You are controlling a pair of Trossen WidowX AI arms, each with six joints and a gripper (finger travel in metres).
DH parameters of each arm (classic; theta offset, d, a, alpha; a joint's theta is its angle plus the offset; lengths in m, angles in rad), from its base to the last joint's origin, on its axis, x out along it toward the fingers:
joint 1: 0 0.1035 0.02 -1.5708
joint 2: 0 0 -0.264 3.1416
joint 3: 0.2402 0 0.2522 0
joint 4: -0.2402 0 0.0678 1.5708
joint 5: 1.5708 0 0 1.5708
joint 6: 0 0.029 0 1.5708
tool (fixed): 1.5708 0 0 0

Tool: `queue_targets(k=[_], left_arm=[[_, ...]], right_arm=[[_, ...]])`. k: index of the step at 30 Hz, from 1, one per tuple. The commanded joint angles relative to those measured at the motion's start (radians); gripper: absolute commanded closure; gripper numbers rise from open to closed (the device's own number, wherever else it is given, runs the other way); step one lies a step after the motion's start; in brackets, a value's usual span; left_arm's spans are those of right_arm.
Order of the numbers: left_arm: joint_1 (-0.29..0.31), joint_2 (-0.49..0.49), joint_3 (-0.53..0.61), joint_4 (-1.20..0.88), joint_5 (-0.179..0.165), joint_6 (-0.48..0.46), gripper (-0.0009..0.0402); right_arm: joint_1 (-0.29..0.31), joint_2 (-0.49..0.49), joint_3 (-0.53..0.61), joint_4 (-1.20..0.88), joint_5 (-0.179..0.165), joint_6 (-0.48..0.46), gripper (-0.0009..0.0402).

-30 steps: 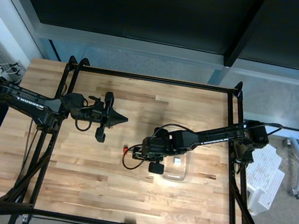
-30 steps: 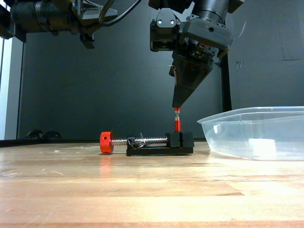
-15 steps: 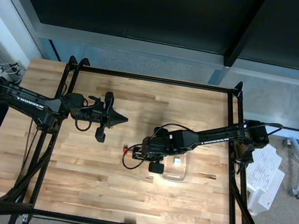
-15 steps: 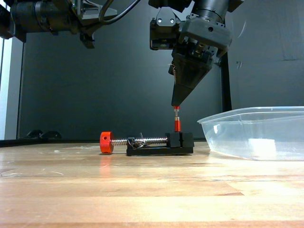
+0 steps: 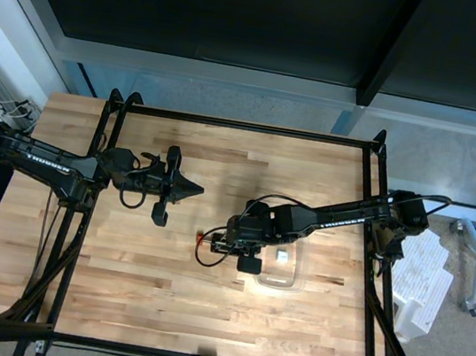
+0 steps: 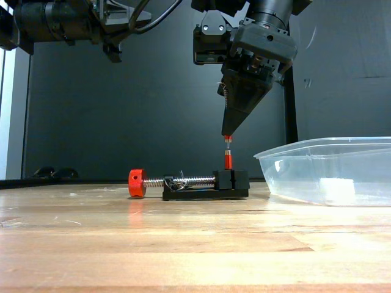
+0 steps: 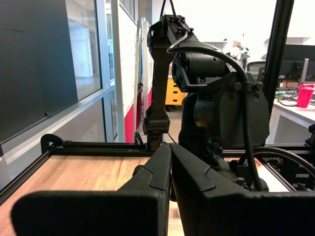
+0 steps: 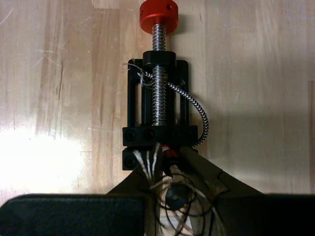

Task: Pick the RCA connector and install on taskboard

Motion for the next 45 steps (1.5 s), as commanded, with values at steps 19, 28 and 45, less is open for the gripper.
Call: queue_targets(k=[19, 28, 45], left_arm=[[0.0, 0.0, 0.0, 0.0, 0.0, 0.0, 0.0393], [0.0, 0.0, 0.0, 0.0, 0.0, 0.0, 0.0393], [0.0, 0.0, 0.0, 0.0, 0.0, 0.0, 0.0393]], right_arm=[[-0.002, 0.0, -0.051, 0.062, -0.003, 0.001, 0.0393], [-0.011, 0.003, -0.056, 0.075, -0.002, 0.0, 0.0393], [-0.017, 0.003, -0.097, 0.111, -0.002, 0.002, 0.0393]])
